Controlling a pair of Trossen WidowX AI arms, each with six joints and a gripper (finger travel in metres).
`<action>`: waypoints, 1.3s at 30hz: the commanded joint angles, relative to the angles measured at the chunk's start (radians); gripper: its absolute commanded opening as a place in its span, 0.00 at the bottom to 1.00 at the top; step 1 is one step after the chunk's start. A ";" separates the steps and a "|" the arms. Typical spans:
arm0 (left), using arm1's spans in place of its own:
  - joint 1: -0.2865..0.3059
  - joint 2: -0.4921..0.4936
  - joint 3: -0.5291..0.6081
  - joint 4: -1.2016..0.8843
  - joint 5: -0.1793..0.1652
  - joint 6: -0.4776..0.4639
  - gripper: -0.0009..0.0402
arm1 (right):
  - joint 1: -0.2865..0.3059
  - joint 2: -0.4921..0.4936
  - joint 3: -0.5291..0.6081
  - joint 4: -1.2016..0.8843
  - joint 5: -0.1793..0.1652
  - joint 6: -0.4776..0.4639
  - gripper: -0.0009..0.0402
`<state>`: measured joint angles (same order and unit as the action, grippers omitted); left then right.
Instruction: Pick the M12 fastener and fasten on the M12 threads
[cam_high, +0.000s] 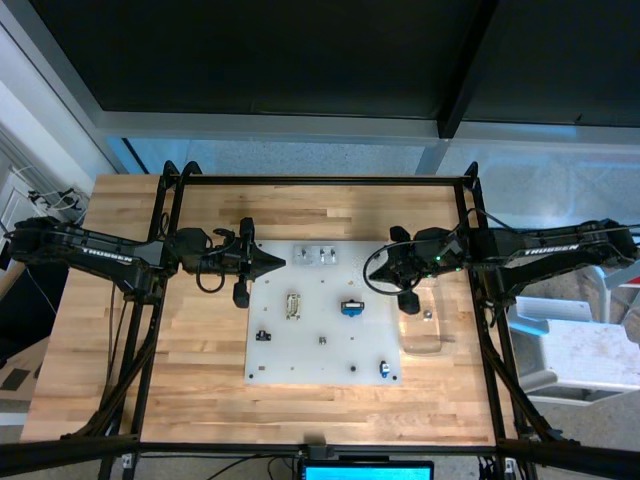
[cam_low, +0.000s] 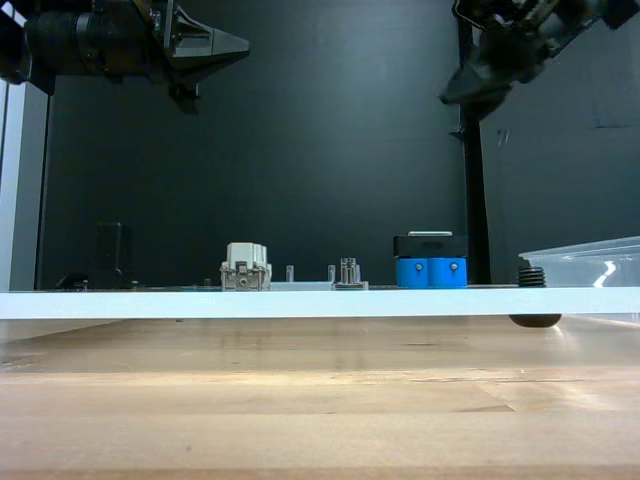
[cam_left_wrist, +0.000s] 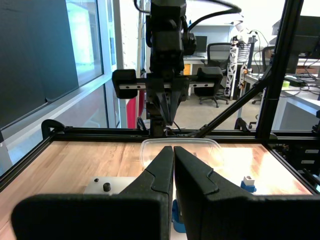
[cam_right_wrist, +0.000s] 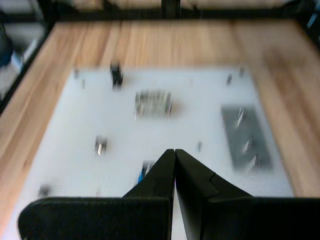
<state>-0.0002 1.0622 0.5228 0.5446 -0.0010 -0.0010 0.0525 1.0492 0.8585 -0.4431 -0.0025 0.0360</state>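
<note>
Right gripper (cam_right_wrist: 174, 151), closed and empty, hung over the white plastic board's (cam_high: 300, 350) two o'clock, left gripper (cam_left_wrist: 173, 148) likewise at ten, seemingly parked; the tiny silver metal nut (cam_high: 428, 313) lay in the clear plastic tray (cam_high: 425, 352) at three.

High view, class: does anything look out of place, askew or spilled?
Nothing stands out. The M12 nut lies in the clear tray, its stud bare. Left gripper and right gripper, jaws shut, hang above the white board.
</note>
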 joint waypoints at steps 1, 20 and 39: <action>0.000 0.000 0.000 0.000 0.000 0.000 0.02 | 0.002 0.026 0.059 -0.187 -0.028 -0.003 0.02; 0.000 0.000 0.000 0.000 0.000 0.000 0.02 | 0.068 0.181 0.197 -0.795 -0.025 -0.370 0.02; 0.000 0.000 0.000 0.000 0.000 0.000 0.02 | 0.230 0.189 0.196 -0.881 -0.017 -0.993 0.02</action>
<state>-0.0002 1.0622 0.5224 0.5446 -0.0006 -0.0013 0.2775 1.2377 1.0557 -1.3251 -0.0208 -0.9382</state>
